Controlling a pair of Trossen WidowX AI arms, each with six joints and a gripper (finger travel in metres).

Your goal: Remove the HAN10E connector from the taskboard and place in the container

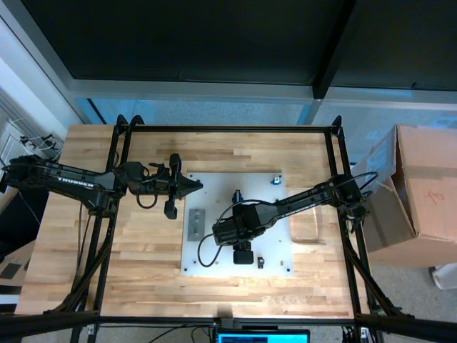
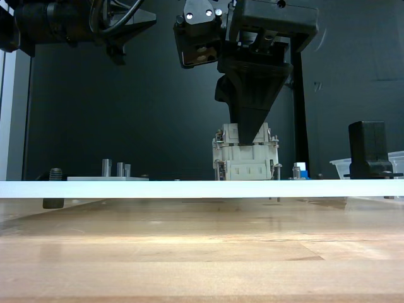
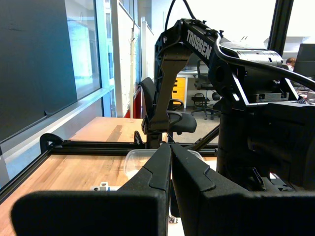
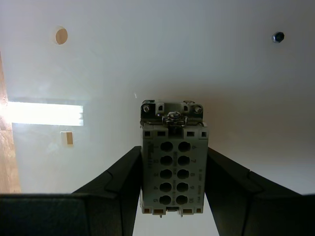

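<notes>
The HAN10E connector (image 4: pixel 173 162), a pale grey block with two rows of round sockets, stands upright on the white taskboard (image 4: pixel 236 73). My right gripper (image 4: pixel 173 150) is shut on it, one black finger pressed against each long side. In the low view the connector (image 2: pixel 246 159) has its base at board level under the right gripper (image 2: pixel 252 129); I cannot tell whether it is fully seated. From above, the right gripper (image 1: pixel 243 255) hides it. My left gripper (image 1: pixel 197 186) hovers shut and empty over the board's far left edge. The clear container (image 1: pixel 311 229) sits right of the board.
A grey block with short pegs (image 1: pixel 196 223) lies on the board's left part. A small blue part (image 1: pixel 275 180) stands at the board's far edge. A black upright fixture (image 2: pixel 367 151) stands near the container. A cardboard box (image 1: pixel 421 193) is off the table's right side.
</notes>
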